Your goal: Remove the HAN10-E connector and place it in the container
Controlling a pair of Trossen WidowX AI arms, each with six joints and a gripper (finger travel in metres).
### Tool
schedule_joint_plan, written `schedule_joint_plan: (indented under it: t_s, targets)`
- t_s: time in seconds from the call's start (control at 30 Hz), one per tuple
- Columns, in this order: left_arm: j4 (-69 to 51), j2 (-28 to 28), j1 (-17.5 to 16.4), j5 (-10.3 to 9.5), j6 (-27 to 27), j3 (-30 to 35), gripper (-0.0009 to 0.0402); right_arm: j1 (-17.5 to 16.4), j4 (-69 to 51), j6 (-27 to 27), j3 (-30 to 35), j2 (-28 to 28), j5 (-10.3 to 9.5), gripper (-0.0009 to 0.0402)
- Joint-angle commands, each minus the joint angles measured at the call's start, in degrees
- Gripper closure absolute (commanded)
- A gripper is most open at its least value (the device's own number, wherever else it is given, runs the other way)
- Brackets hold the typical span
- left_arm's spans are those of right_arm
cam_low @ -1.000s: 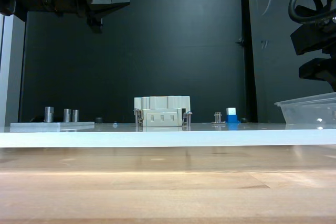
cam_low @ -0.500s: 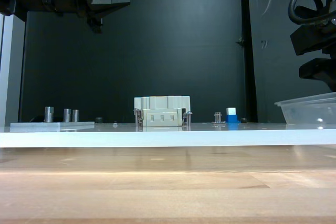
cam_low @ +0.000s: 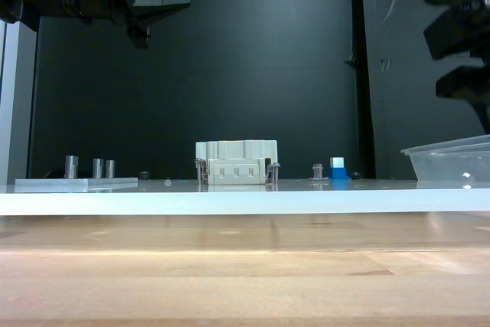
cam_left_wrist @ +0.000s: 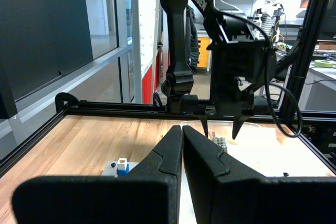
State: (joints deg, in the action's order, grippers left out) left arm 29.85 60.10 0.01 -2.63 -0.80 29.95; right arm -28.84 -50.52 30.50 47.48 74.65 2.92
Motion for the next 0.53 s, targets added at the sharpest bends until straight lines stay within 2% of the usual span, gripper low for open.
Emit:
schedule_joint_plan:
  t_s: [0.03,0.3,0.53]
  targets:
    - [0.0,0.0,0.0,0.00,0.0,0.0,0.0393,-0.1,-3.2,0.2,1.8,-0.9,0.00,0.0107]
    - [0.0,0.0,0.0,0.00,0.0,0.0,0.0393,-0.7,-5.1,1.9,4.1,-3.7,-0.04,0.0106]
    - [0.0,0.0,0.0,0.00,0.0,0.0,0.0393,-1.2,-5.7,3.4,4.2,-4.0,-0.07,0.0107]
